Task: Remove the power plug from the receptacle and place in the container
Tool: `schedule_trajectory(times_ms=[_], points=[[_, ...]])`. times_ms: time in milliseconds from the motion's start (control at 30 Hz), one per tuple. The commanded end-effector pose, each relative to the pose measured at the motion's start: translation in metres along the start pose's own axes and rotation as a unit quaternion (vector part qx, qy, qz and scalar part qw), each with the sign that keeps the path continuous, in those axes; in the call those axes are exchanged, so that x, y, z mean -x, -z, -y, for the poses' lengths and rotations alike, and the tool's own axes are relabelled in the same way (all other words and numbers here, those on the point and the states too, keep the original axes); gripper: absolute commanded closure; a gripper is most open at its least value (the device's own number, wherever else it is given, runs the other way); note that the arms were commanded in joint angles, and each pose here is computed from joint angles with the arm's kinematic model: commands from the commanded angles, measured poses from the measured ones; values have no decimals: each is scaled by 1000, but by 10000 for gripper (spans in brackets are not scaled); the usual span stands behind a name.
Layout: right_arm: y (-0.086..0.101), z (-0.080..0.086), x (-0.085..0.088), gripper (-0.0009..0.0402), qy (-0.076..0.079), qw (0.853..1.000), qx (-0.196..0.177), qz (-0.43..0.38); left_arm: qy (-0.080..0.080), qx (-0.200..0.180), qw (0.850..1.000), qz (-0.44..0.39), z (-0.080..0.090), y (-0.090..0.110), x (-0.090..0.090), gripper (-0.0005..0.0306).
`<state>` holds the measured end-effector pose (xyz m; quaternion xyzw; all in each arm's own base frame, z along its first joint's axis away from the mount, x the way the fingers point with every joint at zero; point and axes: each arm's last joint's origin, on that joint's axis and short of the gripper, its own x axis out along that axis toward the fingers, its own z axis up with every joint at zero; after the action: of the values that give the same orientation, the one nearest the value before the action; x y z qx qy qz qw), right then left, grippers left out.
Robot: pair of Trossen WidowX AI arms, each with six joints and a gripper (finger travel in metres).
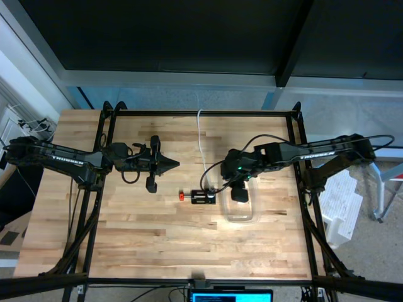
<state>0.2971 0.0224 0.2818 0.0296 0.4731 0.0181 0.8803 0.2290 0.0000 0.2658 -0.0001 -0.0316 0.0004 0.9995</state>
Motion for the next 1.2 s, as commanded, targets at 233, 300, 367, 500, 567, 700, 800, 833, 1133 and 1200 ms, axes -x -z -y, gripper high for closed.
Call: schedule_trajectory(times_ms=[233, 300, 367, 500, 567, 700, 800, 833, 1133, 1200], points=[[-13, -17, -29, 176, 14, 999, 10, -37, 0, 0, 1000, 0, 0, 0, 0, 300], [-13, -20, -34, 166, 16, 999, 13, -42, 0, 0, 1000, 0, 0, 0, 0, 300], [-14, -20, -39, 158, 19, 999, 15, -48, 0, 0, 1000, 0, 0, 0, 0, 300], [-13, -21, -49, 151, 42, 998, 17, -54, 0, 0, 1000, 0, 0, 0, 0, 300], [-13, -21, -51, 150, 41, 998, 17, -54, 0, 0, 1000, 0, 0, 0, 0, 300], [-14, -22, -55, 150, 40, 998, 15, -50, 0, 0, 1000, 0, 0, 0, 0, 300], [-15, -23, -59, 150, 40, 998, 15, -49, 0, 0, 1000, 0, 0, 0, 0, 300], [-15, -23, -59, 150, 40, 998, 14, -46, 0, 0, 1000, 0, 0, 0, 0, 300], [-16, -23, -72, 150, 47, 998, 10, -46, 0, 0, 1000, 0, 0, 0, 0, 300], [-16, -24, -73, 150, 47, 998, 10, -44, 0, 0, 1000, 0, 0, 0, 0, 300]])
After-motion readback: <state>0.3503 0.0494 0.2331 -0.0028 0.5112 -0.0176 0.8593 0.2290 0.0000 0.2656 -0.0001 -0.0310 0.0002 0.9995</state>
